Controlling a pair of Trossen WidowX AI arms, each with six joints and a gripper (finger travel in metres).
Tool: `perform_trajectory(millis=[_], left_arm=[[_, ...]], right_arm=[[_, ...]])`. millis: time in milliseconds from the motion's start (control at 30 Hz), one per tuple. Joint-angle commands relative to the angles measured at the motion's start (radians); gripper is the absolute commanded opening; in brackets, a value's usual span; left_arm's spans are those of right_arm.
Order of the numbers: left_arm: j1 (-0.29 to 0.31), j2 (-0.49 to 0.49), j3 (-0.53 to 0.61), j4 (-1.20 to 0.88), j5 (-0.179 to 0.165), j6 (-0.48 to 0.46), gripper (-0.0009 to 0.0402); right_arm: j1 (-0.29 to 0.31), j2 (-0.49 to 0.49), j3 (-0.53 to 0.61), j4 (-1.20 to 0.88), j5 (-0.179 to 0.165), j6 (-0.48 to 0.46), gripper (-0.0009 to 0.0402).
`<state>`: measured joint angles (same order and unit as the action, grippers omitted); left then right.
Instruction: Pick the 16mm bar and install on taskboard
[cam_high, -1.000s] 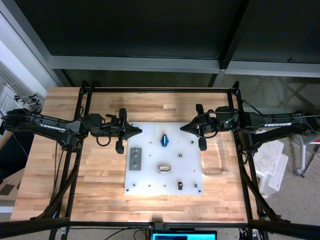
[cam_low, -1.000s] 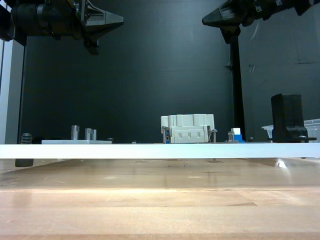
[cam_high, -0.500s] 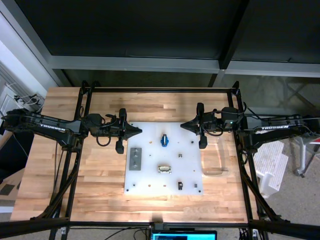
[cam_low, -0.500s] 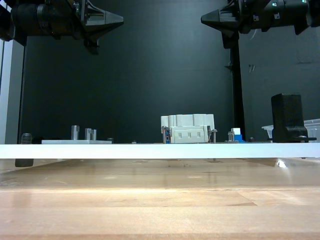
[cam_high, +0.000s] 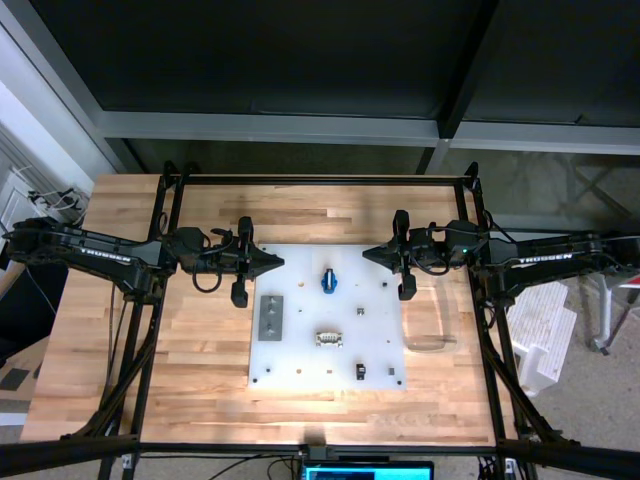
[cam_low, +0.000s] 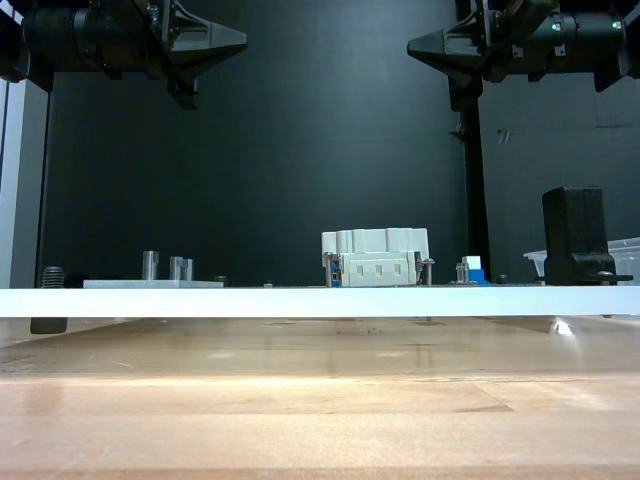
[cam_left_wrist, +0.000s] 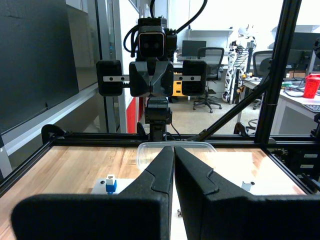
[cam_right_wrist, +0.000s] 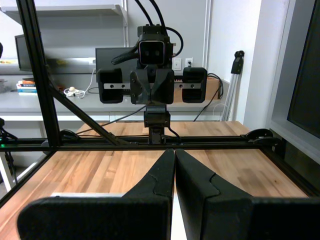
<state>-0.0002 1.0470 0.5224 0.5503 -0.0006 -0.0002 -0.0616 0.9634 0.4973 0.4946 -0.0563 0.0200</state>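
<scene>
Pre-grasp stage, with left end effector (cam_high: 278, 262) and right end effector (cam_high: 366, 254) pinched shut, empty, high over far corners of the taskboard (cam_high: 300, 345); 16mm bar not discernible, so next: locate it, open, descend

The left arm (cam_high: 80, 245) stretches inward, nearly level, and the left claw (cam_high: 278, 262) points across at the other arm, its fingers (cam_left_wrist: 150, 185) pressed together on nothing. The right arm (cam_high: 545, 258) mirrors it, also level. The right claw (cam_high: 367, 254) aims back, fingers (cam_right_wrist: 150, 187) closed tip to tip and empty. Both claws hang high, well apart, facing each other.
</scene>
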Motion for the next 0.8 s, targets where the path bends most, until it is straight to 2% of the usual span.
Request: perform_trajectory(millis=[33, 800], left_arm=[[0.0, 0.0, 0.0, 0.0, 0.0, 0.0, 0.0], [0.0, 0.0, 0.0, 0.0, 0.0, 0.0, 0.0]], right_arm=[[0.0, 0.0, 0.0, 0.003, 0.001, 0.002, 0.0], [0.003, 0.0, -0.012, 0.008, 0.003, 0.024, 0.0]])
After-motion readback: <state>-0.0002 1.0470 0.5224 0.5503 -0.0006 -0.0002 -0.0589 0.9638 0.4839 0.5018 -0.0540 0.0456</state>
